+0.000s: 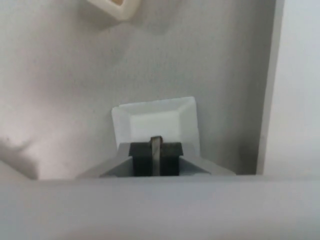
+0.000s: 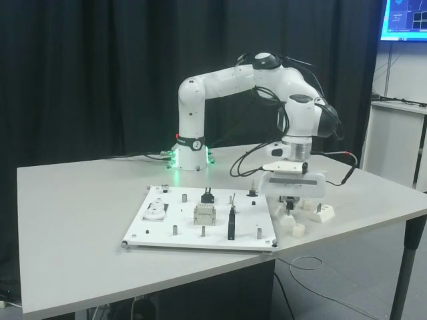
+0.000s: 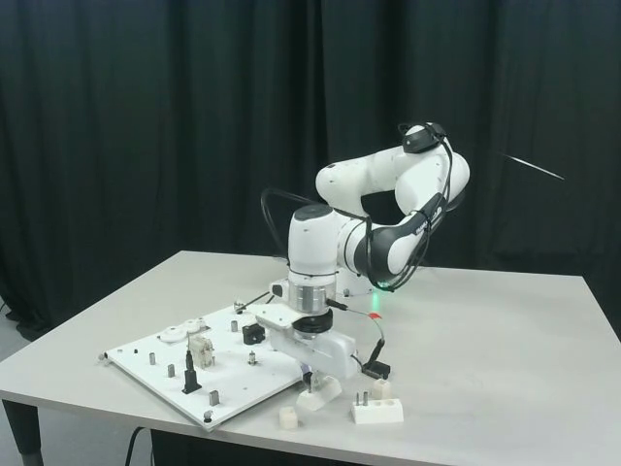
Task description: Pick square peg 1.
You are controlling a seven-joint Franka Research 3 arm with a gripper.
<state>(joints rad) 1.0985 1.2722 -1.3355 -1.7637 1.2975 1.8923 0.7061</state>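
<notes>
Item: square peg 1 (image 1: 154, 122), white, on the desk (image 2: 67, 200) near its edge beside the white board (image 2: 167, 230). My end effector (image 1: 156, 157) sits low over it; finger state: cannot tell. Advice: centre on its flat sides, then lift straight.

1. A grey table (image 2: 80, 220) fills the lower half of both room views.
2. A white board (image 2: 200, 230) lies flat on it, at lower centre in the first room view and lower left in the second.
3. Small fixtures stand on the board: a black upright piece (image 2: 231, 223) near its front edge, a grey block (image 2: 204, 214) at its middle, a white round part (image 2: 155, 212) at its left end.
4. A white block with pins (image 3: 376, 411) sits on the table at lower centre-right in the second room view.
5. Black curtains (image 3: 175, 116) cover the background.
6. A screen (image 2: 405, 20) shows at the first room view's upper right corner.
7. A white cabinet (image 2: 393, 140) stands at its right edge.
</notes>
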